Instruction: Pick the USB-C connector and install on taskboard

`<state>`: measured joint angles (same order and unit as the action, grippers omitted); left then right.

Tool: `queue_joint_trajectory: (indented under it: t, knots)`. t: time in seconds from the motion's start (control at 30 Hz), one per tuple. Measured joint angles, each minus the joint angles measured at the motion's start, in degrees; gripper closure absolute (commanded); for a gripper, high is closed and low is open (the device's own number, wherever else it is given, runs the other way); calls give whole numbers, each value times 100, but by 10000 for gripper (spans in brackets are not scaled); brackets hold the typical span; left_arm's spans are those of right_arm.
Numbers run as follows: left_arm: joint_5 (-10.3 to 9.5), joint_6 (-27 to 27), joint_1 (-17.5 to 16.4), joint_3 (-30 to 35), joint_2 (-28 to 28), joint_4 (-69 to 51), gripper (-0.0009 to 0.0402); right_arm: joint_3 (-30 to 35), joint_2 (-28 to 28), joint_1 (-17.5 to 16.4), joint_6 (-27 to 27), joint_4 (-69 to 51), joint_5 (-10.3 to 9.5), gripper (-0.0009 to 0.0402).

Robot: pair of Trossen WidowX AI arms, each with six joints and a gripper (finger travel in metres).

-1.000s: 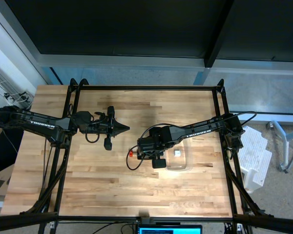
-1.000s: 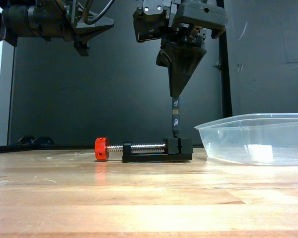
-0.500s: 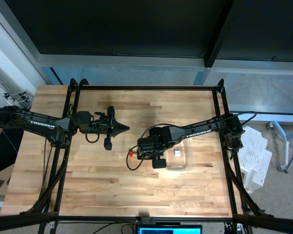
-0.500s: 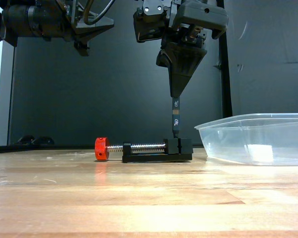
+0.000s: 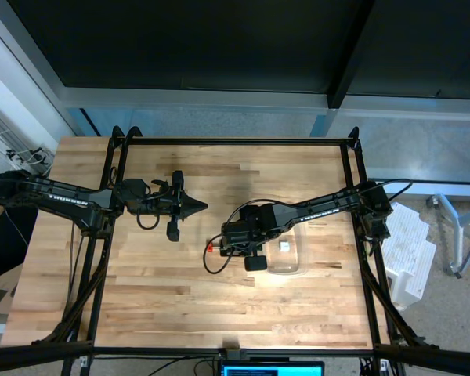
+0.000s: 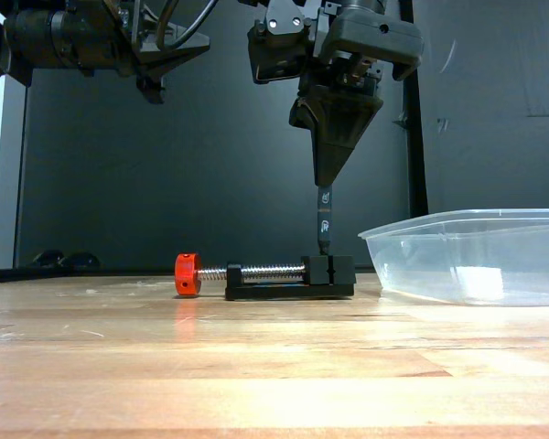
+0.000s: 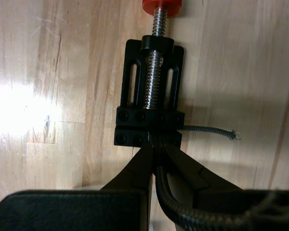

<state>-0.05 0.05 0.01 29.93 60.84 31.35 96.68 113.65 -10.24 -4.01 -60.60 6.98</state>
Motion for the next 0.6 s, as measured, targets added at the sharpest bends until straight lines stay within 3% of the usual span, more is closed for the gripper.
queue_joint_trajectory:
  t: [0.6]
  knots:
    - [0,-2,0,2,2,0,393,-260,-9,39,4,295,-7,383]
